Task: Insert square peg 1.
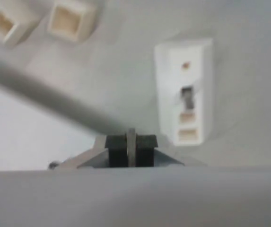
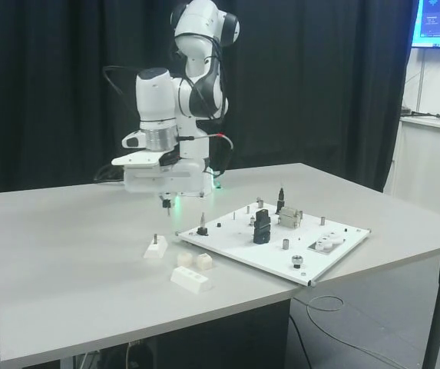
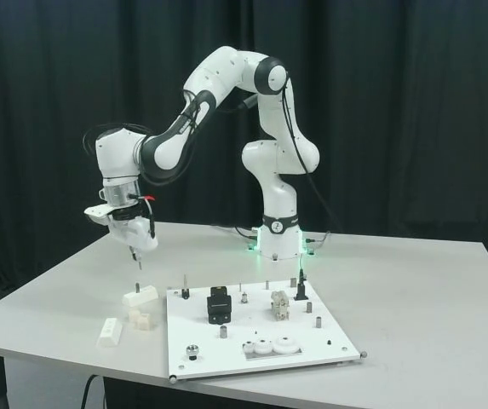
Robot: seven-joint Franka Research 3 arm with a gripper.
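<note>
My gripper (image 1: 131, 149) is shut on a thin grey square peg (image 1: 131, 142), held upright between the black fingers (image 1: 116, 150). It hangs above the table (image 2: 66, 246), a little over and behind the white holder block (image 2: 155, 247). In the second room view the gripper (image 3: 137, 254) hovers above that block (image 3: 140, 296). The wrist view shows the block (image 1: 185, 92) off to one side, with another grey peg (image 1: 187, 97) standing in one slot and two more slots beside it.
Two small white hollow cubes (image 1: 69, 19) (image 2: 193, 260) and a longer white block (image 2: 190, 278) lie near the table's front edge. A white board (image 2: 235, 244) with black and grey fixtures sits to the right of the holder block.
</note>
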